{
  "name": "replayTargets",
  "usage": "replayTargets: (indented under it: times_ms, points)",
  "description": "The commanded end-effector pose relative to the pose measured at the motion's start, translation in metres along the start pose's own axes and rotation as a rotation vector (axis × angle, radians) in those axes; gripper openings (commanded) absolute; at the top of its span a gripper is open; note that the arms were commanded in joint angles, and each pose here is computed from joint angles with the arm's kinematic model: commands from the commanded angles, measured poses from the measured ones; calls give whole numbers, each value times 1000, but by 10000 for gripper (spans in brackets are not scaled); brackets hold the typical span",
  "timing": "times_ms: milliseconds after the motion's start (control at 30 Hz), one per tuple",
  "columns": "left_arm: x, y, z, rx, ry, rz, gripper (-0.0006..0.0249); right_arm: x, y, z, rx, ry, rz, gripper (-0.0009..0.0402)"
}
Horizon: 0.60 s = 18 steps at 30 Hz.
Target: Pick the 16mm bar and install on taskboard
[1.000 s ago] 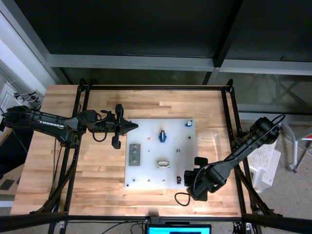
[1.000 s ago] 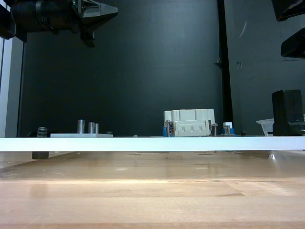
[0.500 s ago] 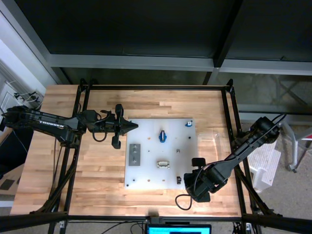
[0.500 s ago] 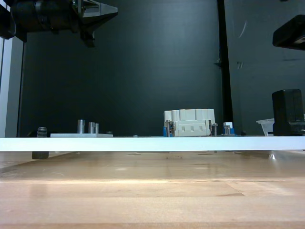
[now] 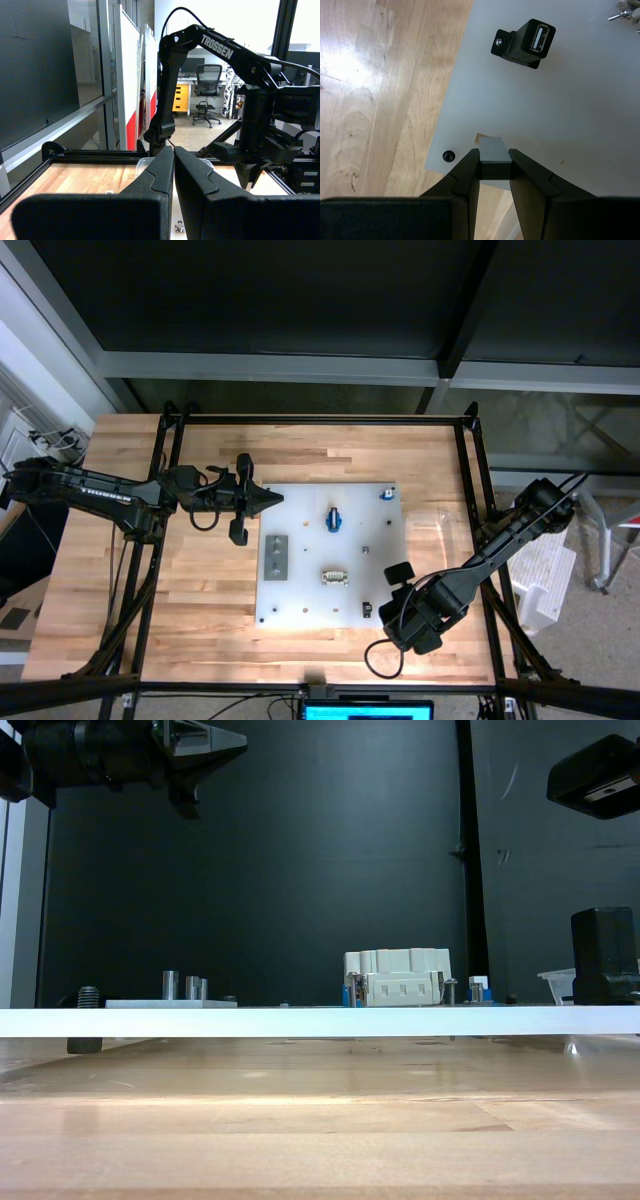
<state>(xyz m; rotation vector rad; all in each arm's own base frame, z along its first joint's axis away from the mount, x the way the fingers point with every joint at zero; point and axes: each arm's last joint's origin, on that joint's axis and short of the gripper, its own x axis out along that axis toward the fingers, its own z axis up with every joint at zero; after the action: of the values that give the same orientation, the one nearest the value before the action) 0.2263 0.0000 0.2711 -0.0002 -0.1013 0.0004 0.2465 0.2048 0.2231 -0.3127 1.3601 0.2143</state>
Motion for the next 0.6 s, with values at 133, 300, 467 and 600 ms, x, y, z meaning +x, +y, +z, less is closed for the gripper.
replayTargets:
  times_ms: [133,300,467,600]
  points:
    - [0,0,0,0,0,0,0,3,1,-1,11,16,18,0]
    - [0,0,0,0,0,0,0,5,1,-2,9,17,17,0]
    - [0,0,0,0,0,0,0,7,1,-3,10,13,18,0]
    - [0,0,0,0,0,0,0,9,1,-2,11,4,22,0]
